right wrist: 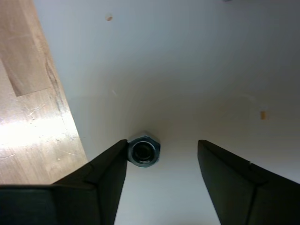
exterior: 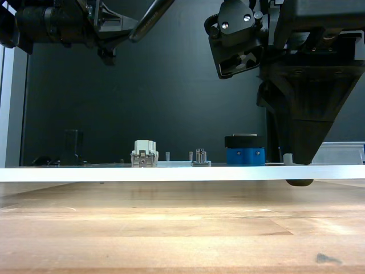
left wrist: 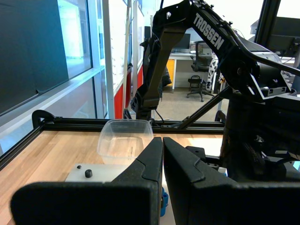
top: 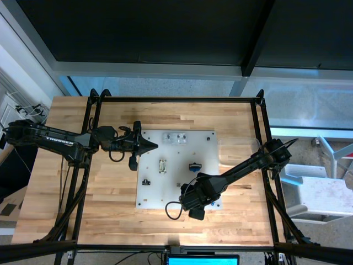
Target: Unfasten the M12 fastener and place in the container
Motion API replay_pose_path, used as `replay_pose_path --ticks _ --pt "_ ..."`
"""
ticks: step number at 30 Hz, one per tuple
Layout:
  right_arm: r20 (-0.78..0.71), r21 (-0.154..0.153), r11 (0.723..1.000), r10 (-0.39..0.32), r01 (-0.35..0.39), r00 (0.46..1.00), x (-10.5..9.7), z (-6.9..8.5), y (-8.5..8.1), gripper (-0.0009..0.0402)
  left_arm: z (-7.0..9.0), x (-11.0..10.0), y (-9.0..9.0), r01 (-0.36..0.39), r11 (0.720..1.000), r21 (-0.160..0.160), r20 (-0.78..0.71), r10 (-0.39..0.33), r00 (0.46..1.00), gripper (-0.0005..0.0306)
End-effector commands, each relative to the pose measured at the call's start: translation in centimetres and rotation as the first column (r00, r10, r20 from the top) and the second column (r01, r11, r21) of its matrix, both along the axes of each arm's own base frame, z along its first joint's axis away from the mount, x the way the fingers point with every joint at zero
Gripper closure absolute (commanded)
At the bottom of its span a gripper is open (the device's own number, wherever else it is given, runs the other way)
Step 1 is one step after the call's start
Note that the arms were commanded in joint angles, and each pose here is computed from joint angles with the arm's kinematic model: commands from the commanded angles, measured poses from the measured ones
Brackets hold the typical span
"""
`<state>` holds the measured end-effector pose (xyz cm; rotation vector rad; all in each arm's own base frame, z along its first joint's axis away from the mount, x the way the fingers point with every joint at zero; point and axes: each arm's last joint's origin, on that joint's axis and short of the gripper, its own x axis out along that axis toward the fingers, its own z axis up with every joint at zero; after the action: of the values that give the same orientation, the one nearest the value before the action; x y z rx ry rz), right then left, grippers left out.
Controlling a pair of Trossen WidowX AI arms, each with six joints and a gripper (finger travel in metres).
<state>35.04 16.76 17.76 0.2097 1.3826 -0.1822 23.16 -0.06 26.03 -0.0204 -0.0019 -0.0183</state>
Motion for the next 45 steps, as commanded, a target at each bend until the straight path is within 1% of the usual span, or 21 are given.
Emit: replay_pose_path --ticks 1,9,12,14,17,19,20,22,23,25,27,28,30,32,34,35,37,38,40,43,45 --pt "-0.004 -0.007 1.0 0.0 0.0 1.0 0.01 -0.06 -0.11 0.0235 0.0 0.01 0.01 0.0 1.0 0.0 0.0 0.0 1.0 0.03" --pt "-0.001 -0.005 1.0 0.001 -0.001 1.0 0.04 -0.04 -0.11 0.0316 0.0 0.01 0.01 0.0 1.0 0.0 0.0 0.0 1.0 0.03" --pt "0.003 -0.005 1.0 0.018 -0.018 1.0 0.08 -0.02 -0.08 0.0344 0.0 0.01 0.01 0.0 1.0 0.0 0.0 0.0 1.0 0.03" --pt "0.008 0.002 0.999 0.039 -0.039 0.999 0.14 -0.01 -0.03 0.036 0.0 0.01 0.0 0.0 1.0 0.0 0.0 0.0 1.0 0.03" --pt "0.018 0.002 0.997 0.075 -0.075 0.997 0.25 0.01 0.03 0.0382 0.0 0.01 0.0 0.0 1.0 0.0 0.0 0.0 1.0 0.03" --pt "0.017 0.006 0.993 0.118 -0.119 0.993 0.26 0.01 0.07 0.0394 0.0 0.01 0.01 0.0 1.0 0.0 0.0 0.0 1.0 0.03" --pt "0.014 0.012 0.989 0.148 -0.148 0.989 0.26 0.01 0.1 0.0395 0.0 0.01 0.0 0.0 1.0 0.0 0.0 0.0 1.0 0.03" --pt "0.011 0.009 0.977 0.214 -0.215 0.977 0.24 0.01 0.12 0.039 0.0 0.01 0.01 0.0 1.0 0.0 0.0 0.0 1.0 0.03" --pt "0.01 0.009 0.968 0.252 -0.252 0.968 0.23 0.01 0.15 0.0388 0.0 0.01 0.0 0.0 1.0 0.0 0.0 0.0 1.0 0.03" --pt "0.009 -0.005 0.946 0.324 -0.324 0.946 0.23 0.01 0.14 0.0386 0.0 0.01 0.01 0.0 1.0 0.0 0.0 0.0 1.0 0.03" --pt "0.008 -0.024 0.91 0.414 -0.413 0.91 0.23 0.01 0.14 0.0385 0.0 0.01 0.0 0.0 1.0 0.0 0.0 0.0 1.0 0.03" --pt "0.005 -0.035 0.885 0.465 -0.465 0.885 0.23 0.01 0.14 0.0385 0.0 0.01 0.0 0.0 1.0 0.0 0.0 0.0 1.0 0.03" --pt "-0.001 -0.058 0.82 0.571 -0.57 0.821 0.23 0.01 0.14 0.0385 0.0 0.01 0.0 0.0 1.0 0.0 0.0 0.0 1.0 0.03" --pt "-0.01 -0.081 0.735 0.675 -0.673 0.738 0.23 0.01 0.14 0.0385 0.0 0.01 0.01 0.0 1.0 0.0 0.0 0.0 1.0 0.03" --pt "-0.024 -0.103 0.637 0.766 -0.764 0.642 0.22 0.01 0.15 0.0385 0.0 0.01 0.0 0.0 1.0 0.0 0.0 0.0 1.0 0.03" --pt "-0.032 -0.114 0.581 0.808 -0.806 0.588 0.23 0.01 0.14 0.0385 0.0 0.01 0.0 0.0 1.0 0.0 0.0 0.0 1.0 0.03" --pt "-0.05 -0.134 0.457 0.883 -0.879 0.467 0.24 0.01 0.14 0.0385 0.0 0.01 0.0 0.0 1.0 0.0 0.0 0.0 1.0 0.03" --pt "-0.058 -0.142 0.397 0.911 -0.907 0.408 0.23 0.01 0.16 0.0385 0.0 0.01 0.0 0.0 1.0 0.0 0.0 0.0 1.0 0.03" --pt "-0.075 -0.153 0.299 0.947 -0.942 0.312 0.23 0.01 0.15 0.0385 0.0 0.01 0.0 0.0 1.0 0.0 0.0 0.0 1.0 0.03" --pt "-0.098 -0.167 0.16 0.979 -0.973 0.178 0.23 0.01 0.16 0.0385 0.0 0.01 0.01 0.0 1.0 0.0 0.0 0.0 1.0 0.03" --pt "-0.112 -0.172 0.083 0.988 -0.982 0.104 0.22 0.01 0.15 0.0385 0.0 0.01 0.0 0.0 1.0 0.0 0.0 0.0 1.0 0.03"
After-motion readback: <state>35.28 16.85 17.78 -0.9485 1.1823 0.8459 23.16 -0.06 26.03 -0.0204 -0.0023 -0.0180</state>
